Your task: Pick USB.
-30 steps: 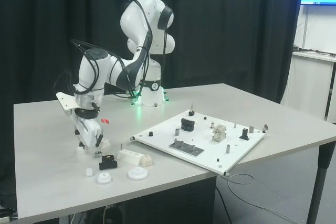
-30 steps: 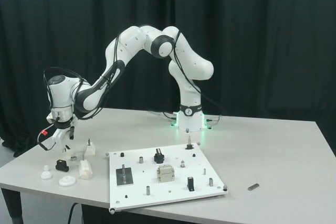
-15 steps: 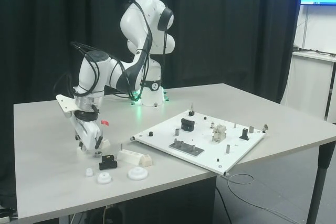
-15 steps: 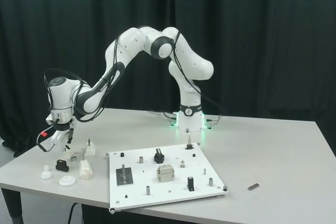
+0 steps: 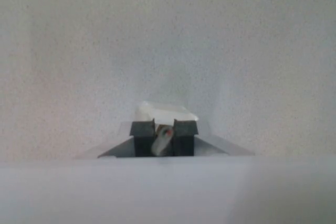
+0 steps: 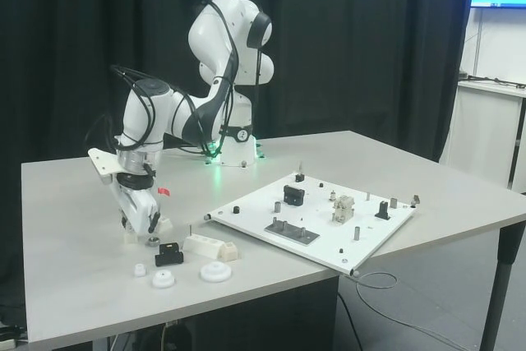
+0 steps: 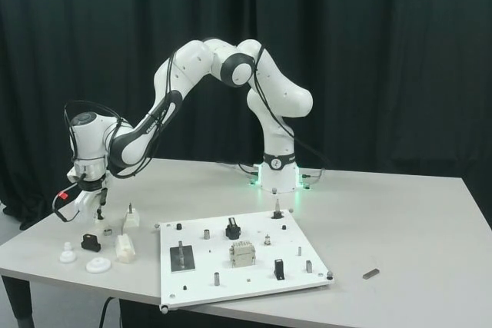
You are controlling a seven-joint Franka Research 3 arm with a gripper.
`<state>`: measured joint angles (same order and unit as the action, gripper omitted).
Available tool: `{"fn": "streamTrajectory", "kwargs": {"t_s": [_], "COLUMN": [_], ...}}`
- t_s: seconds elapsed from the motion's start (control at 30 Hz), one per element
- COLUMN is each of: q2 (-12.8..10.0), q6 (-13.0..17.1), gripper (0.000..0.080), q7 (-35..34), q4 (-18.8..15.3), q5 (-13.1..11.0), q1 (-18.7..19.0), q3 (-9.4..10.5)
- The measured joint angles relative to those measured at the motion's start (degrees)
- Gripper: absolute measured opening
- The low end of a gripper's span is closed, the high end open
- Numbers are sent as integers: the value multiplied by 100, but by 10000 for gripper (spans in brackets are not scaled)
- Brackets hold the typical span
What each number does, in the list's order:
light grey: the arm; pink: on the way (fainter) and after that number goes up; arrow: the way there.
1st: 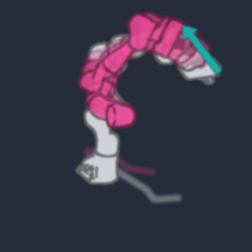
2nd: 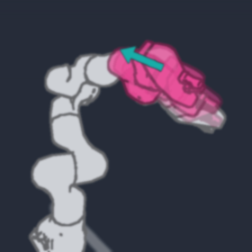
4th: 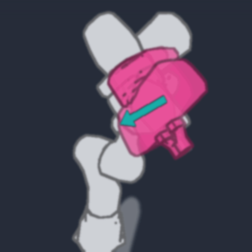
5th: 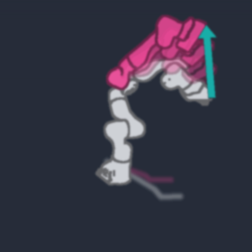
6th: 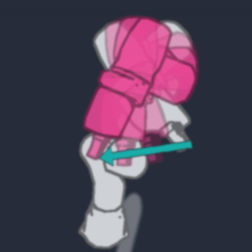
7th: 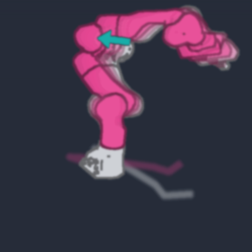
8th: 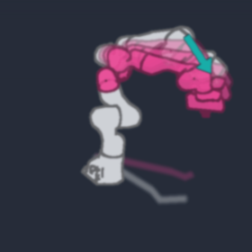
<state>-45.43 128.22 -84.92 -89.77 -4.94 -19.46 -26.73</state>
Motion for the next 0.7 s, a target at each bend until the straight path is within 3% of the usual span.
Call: {"fn": "streamTrajectory", "kwargs": {"t_s": [0.07, 0.1, 0.33, 0.7], "q2": [-1, -1, 16, 160], "q6": [-5, -6, -92, -699], "gripper": [142, 71, 71, 70], "q7": [0, 0, 0, 8], "q4": [7, 11, 85, 333], "q5": [0, 0, 0, 25], "q1": [1, 3, 13, 60], "q3": [1, 1, -2, -93]}}
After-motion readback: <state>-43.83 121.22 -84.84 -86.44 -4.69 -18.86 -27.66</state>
